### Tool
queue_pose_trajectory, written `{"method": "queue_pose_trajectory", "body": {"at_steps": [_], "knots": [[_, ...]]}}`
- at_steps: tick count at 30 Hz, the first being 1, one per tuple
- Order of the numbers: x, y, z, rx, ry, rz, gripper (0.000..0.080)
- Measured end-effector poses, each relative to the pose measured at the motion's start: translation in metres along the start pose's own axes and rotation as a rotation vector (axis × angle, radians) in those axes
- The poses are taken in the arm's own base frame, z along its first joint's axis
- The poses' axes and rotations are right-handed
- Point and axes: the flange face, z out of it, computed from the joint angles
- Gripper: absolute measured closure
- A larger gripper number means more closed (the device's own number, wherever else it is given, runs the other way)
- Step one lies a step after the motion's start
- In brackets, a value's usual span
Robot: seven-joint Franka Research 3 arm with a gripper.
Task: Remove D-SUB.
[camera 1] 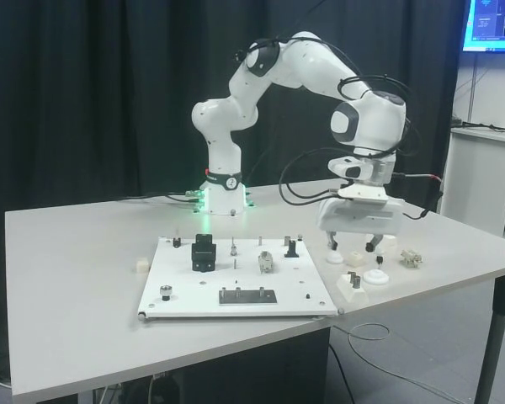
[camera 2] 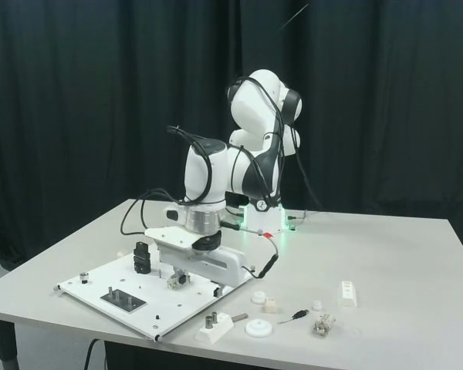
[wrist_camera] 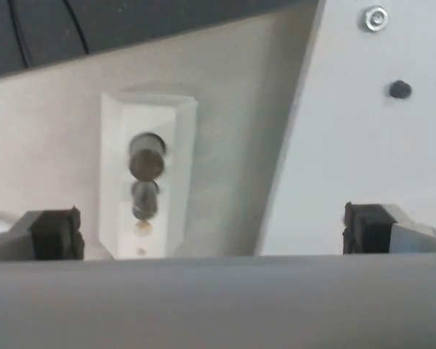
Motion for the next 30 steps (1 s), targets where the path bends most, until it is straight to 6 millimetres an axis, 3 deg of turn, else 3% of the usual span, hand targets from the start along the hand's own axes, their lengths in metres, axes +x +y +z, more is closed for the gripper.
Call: {"method": "queue_pose_trajectory", "body": {"at_steps": [14, 30], "knots": [[0.0, 0.026, 0.0, -0.149, -0.015, -0.117, 0.0003], [-0.004, 0.077, 0.017, -0.165, -0.065, -0.196, 0.0003]]}}
